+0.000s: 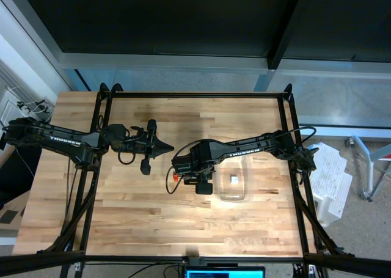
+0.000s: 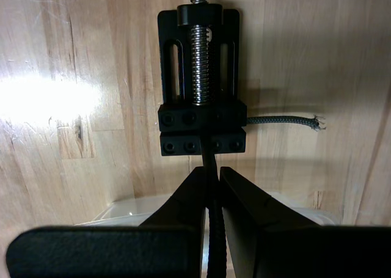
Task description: Pick the USB-C connector and install on taskboard
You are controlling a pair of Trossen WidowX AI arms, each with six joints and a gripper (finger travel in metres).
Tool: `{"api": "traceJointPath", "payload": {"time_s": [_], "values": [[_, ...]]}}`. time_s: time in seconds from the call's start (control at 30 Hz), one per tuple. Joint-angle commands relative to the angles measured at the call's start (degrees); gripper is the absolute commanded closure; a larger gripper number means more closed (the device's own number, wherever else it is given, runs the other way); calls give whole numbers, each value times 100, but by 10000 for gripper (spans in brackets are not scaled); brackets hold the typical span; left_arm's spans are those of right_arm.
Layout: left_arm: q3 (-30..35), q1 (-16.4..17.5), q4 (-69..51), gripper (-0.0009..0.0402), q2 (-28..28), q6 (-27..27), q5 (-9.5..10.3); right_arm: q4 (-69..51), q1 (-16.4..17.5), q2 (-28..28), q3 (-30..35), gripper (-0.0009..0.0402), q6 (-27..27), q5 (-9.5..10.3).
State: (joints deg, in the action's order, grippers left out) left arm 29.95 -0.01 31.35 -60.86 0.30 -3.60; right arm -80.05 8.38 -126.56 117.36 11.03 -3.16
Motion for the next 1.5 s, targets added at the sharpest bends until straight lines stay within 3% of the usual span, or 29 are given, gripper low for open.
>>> {"api": "traceJointPath", "payload": {"time_s": [0.03,0.5,1.07,1.23,1.5], "values": [[0,2,2,393,0,2,0,42,0,-52,-26,393,2,22],[0,0,2,393,0,2,0,66,2,31,-11,390,46,24],[0,0,0,393,0,2,0,-4,35,247,-11,216,70,20],[0,0,2,393,0,2,0,-186,39,415,-11,199,50,20],[0,0,2,393,0,2,0,-190,39,717,-11,209,52,17]]}}
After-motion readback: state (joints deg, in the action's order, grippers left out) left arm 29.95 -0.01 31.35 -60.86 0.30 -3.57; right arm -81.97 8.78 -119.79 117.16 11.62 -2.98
